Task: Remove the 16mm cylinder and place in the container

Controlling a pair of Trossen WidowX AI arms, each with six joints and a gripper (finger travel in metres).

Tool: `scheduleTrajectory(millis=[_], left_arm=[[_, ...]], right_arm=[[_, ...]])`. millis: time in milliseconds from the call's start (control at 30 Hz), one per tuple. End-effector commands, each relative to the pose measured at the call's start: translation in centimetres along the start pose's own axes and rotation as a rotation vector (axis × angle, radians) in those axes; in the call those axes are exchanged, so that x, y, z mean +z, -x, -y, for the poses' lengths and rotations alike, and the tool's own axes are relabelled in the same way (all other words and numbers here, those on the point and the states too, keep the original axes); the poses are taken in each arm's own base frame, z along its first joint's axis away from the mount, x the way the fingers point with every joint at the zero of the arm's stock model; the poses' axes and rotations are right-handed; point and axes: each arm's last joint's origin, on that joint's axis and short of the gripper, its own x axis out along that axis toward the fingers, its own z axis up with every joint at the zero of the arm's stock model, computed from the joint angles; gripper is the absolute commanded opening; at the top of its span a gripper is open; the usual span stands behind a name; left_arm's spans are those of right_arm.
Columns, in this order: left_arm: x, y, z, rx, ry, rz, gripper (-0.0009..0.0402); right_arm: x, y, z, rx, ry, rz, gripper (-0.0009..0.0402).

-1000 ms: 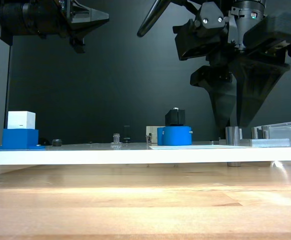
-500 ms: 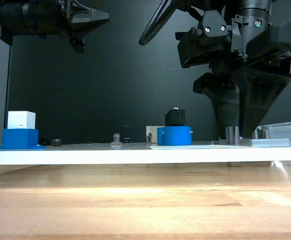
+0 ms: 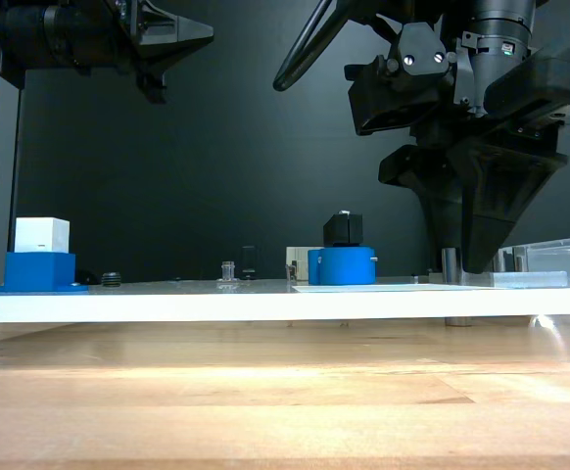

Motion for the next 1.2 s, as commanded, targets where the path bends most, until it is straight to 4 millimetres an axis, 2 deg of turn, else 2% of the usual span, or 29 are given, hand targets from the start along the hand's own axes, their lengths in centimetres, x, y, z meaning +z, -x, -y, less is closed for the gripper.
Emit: scheduleTrajectory(millis=[33,367,667,867,1200], left_arm=[[0.0,0.0,0.0,0.000,0.000,0.000,0.0000],[0.0,0.0,0.0,0.000,0.000,0.000,0.0000],[0.0,0.0,0.0,0.000,0.000,0.000,0.0000],[0.0,0.0,0.0,0.000,0.000,0.000,0.0000],[0.0,0.0,0.0,0.000,0.000,0.000,0.0000]], right_arm=[[0.0,0.0,0.0,0.000,0.002,0.001,0.0112],[0.0,0.0,0.1,0.003,0.001,-0.001,0.0048],[-0.2,0.7,0.3,0.001,0.000,-0.004,0.0012],[-0.3,2.3,0.5,0.006,-0.003,0.014,0.0006],[-0.6,6.4,1.1,-0.015,-0.009,0.049,0.0008]])
